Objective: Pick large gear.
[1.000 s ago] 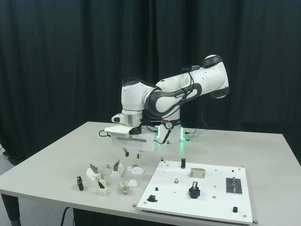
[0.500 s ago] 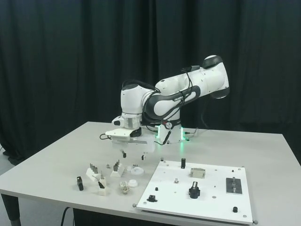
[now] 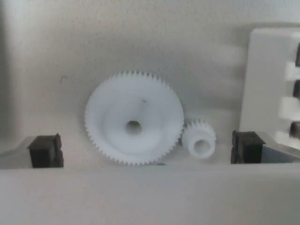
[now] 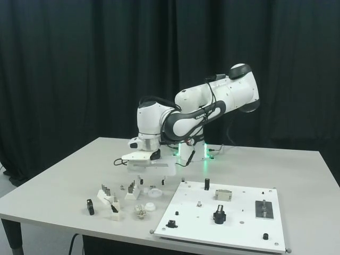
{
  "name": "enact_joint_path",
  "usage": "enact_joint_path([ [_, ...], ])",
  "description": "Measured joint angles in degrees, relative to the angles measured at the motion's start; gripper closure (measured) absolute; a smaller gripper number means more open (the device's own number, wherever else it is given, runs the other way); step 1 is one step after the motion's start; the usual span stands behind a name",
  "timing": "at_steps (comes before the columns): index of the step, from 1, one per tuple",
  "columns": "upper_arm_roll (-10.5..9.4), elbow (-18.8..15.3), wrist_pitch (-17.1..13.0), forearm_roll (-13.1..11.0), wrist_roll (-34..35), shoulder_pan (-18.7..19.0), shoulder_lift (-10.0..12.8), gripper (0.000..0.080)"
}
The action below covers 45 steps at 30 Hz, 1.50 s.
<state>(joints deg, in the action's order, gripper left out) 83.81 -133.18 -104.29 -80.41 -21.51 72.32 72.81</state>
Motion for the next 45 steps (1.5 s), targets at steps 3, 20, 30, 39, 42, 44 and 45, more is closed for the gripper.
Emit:
enact_joint_path([
  [3, -0.58, -0.13, -0.43, -0.45, -1.14, 0.00, 0.05, 0.0003],
  [20, -2.47, -0.16, -1.94, -1.13, -2.62, -0.04, 0.13, 0.0003],
  [30, -3.40, -0.16, -2.67, -1.89, -2.71, -0.33, 0.18, 0.0003],
  [39, -4.13, -0.16, -3.24, -2.65, -3.21, -0.77, 0.23, 0.0003],
  [42, -4.33, -0.16, -3.34, -2.91, -3.29, -0.91, 0.23, 0.0003],
  [44, -4.50, -0.16, -3.49, -3.16, -3.39, -1.02, 0.24, 0.0003],
  [45, -4.60, -0.16, -3.57, -3.32, -3.48, -1.08, 0.24, 0.0003],
])
